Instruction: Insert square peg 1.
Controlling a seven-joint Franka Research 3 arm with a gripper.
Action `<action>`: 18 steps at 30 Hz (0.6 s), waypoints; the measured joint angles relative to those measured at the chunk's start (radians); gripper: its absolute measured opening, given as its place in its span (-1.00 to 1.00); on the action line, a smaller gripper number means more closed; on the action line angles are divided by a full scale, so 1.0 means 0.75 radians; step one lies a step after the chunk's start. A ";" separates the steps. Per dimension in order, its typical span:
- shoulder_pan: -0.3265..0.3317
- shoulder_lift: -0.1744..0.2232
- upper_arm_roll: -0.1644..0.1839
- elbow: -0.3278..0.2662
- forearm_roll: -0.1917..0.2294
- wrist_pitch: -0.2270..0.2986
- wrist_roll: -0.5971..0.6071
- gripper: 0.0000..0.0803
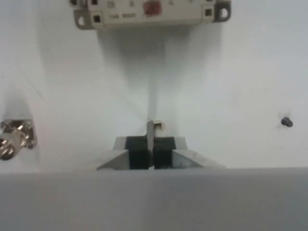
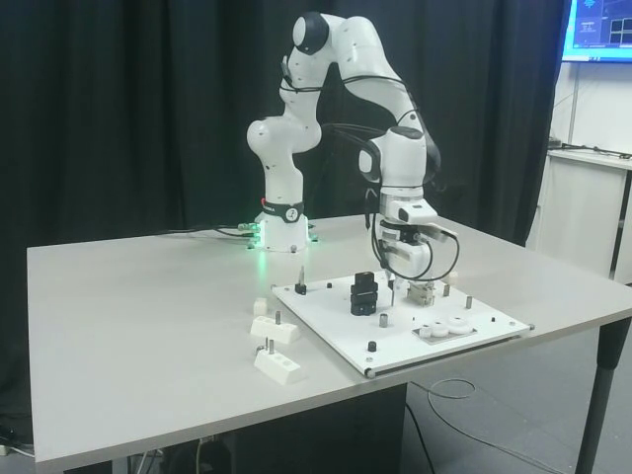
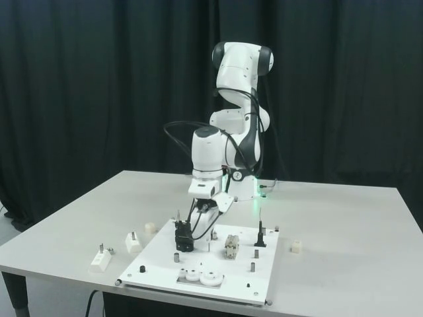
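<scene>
Peg pinched in the hand, hovering over the white board

Our hand (image 1: 150,166) is clamped on square peg 1 (image 1: 150,137); we reckon it's light, rigid, slick metal, so grip its flat sides high up.

the room was evenly lit from overhead, black curtains (image 3: 99,86) staying dark. the flat white board (image 1: 231,82) looked bright and soft in the wrist view, where a faint shadow fell beneath the blurred pale rectangular connector block (image 1: 149,14).
</scene>
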 joint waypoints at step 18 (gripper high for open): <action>-0.017 0.000 -0.006 0.000 0.001 0.003 0.016 -0.95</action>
